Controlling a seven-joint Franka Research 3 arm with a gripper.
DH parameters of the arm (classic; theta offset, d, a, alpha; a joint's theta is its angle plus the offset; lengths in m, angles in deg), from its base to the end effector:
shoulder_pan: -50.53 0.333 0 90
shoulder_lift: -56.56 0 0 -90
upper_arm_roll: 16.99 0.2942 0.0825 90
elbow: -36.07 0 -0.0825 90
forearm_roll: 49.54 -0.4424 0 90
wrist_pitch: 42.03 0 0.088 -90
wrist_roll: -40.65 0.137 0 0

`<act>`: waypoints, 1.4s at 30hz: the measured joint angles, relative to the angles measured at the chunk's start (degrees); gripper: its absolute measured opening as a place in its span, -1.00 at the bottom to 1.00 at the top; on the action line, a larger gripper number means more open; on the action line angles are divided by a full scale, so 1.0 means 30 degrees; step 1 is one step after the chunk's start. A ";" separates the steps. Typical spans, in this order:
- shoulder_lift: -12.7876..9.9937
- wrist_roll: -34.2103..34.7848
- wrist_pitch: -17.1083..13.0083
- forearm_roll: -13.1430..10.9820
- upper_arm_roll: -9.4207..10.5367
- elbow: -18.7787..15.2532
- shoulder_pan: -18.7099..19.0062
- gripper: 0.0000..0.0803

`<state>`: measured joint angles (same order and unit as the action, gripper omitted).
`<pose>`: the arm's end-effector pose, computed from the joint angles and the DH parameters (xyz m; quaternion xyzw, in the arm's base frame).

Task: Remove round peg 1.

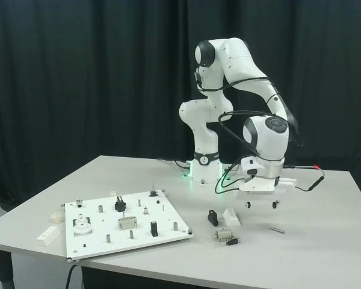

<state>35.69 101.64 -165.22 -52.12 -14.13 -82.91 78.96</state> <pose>0.4893 0.3028 0.1374 0.9521 -0.2682 -0.1189 0.0864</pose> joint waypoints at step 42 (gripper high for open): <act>-0.0003 0.0246 0.0396 0.0601 -0.0017 0.0331 0.0154 0.99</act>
<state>35.68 102.37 -164.03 -50.32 -14.18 -81.91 79.42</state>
